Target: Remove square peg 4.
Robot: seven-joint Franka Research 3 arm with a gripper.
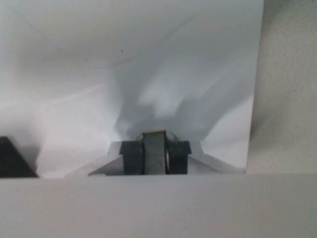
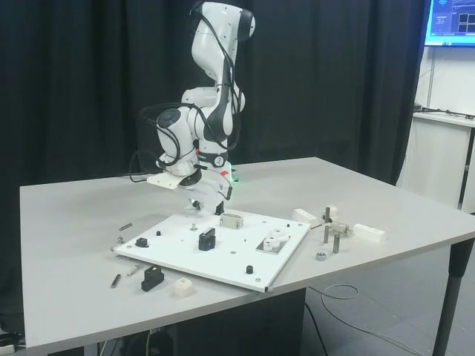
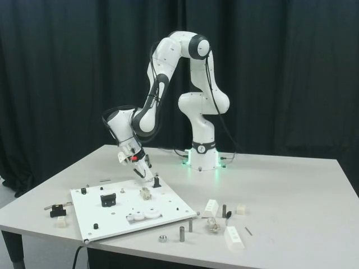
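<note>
From the wrist, the black two-fingered gripper (image 1: 154, 157) was clamped on a small grey square peg (image 1: 154, 151) over the flat white assembly board (image 1: 99, 99).

In the first room view the gripper (image 2: 220, 199) sat low at the board's (image 2: 178, 248) far edge.

In the second, likewise (image 3: 152, 180); extraction looked begun, not finished.

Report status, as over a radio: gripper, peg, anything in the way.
Gripper shut on a grey peg, low over the white board. Peg upright between the fingers. Nothing seen blocking the lift; black block stands apart.
</note>
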